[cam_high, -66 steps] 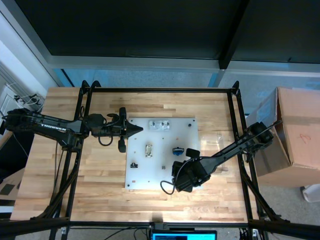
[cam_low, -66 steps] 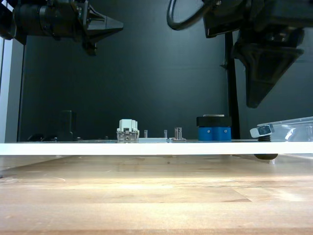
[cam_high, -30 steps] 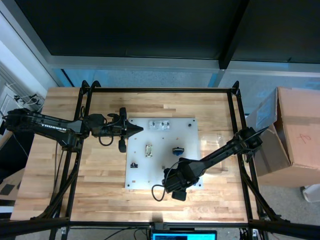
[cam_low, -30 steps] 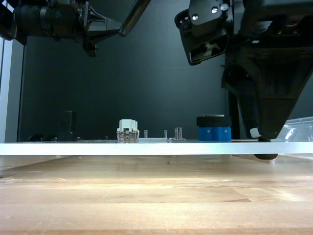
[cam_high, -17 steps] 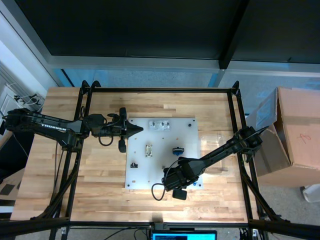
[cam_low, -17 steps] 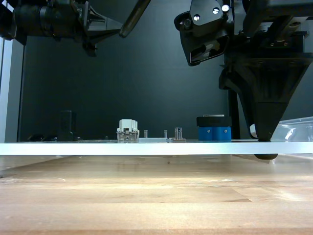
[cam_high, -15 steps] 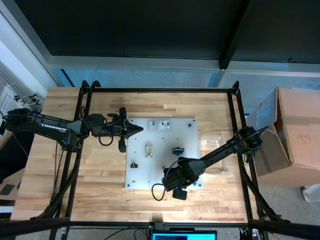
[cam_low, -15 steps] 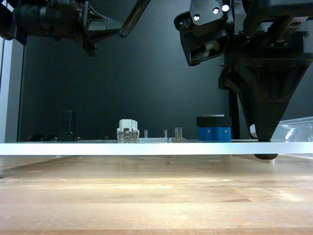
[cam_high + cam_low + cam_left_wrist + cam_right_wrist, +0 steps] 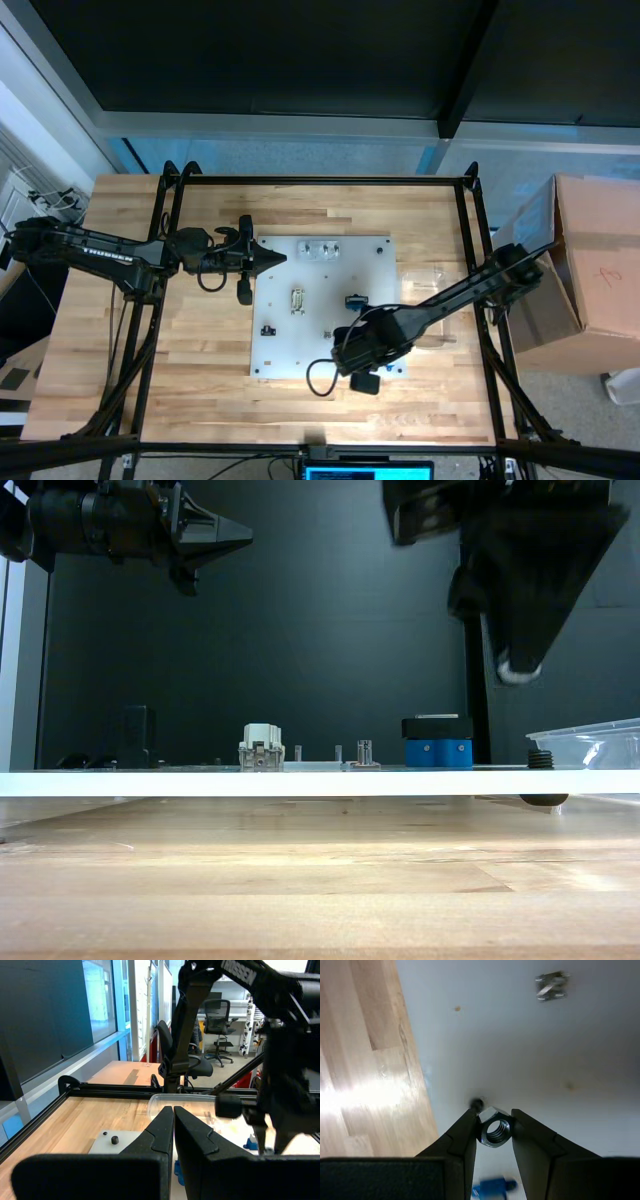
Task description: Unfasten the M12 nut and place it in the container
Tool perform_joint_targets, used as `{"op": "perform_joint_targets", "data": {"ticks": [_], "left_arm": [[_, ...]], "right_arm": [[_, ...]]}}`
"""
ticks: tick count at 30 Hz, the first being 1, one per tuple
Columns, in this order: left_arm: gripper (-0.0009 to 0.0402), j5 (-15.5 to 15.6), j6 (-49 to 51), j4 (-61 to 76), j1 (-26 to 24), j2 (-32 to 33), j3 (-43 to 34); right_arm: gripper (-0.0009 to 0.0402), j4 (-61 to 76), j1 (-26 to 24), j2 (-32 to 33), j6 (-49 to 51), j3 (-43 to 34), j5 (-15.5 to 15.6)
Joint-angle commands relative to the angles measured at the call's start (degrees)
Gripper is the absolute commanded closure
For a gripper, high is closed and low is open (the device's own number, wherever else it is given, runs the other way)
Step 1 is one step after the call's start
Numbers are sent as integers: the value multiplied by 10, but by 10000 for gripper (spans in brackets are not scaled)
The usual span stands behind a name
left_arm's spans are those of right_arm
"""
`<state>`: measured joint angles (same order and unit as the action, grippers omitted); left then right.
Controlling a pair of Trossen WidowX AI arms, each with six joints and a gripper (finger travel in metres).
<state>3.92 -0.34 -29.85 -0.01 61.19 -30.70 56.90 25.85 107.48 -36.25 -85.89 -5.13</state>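
Note:
The small silver nut (image 9: 495, 1132) is held between the fingers of my right gripper (image 9: 494, 1116), which is shut on it. In the low view the right gripper (image 9: 520, 668) hangs well above the board with the nut (image 9: 517, 671) at its tip. Below it the black ribbed stud (image 9: 541, 759) stands bare. From above, the right gripper (image 9: 372, 346) hovers over the white board's (image 9: 290, 340) near right part. The clear container (image 9: 426, 284) lies to the board's right with no nut showing in it. My left gripper (image 9: 273, 258) is shut, with nothing in it, and hangs above the board's far left edge.
A blue block (image 9: 437, 745), a grey connector (image 9: 261, 750) and a small silver post (image 9: 364, 752) stand on the board. A black post (image 9: 380, 252) sits at its far right corner. A cardboard box (image 9: 585, 270) stands beyond the table's right edge.
The right gripper came down onto the nut on its stud, closed, and has now risen with the nut in it, leaving the stud bare. The left arm has not moved.

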Motion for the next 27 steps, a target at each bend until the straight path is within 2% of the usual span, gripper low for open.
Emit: {"op": "perform_joint_targets", "data": {"ticks": [1, 17, 22, 27], "left_arm": [[393, 0, 0, 0, 0, 0, 0], [393, 0, 0, 0, 0, 0, 0], [393, 0, 0, 0, 0, 0, 0], [393, 0, 0, 0, 0, 0, 0]], "right_arm": [[373, 19, 0, -48, 3, 30, -9], [373, 61, -46, -344, -4, 279, -14], [373, 70, -50, -388, -3, 330, -13], [373, 30, -50, -379, -4, 388, -12]]}}
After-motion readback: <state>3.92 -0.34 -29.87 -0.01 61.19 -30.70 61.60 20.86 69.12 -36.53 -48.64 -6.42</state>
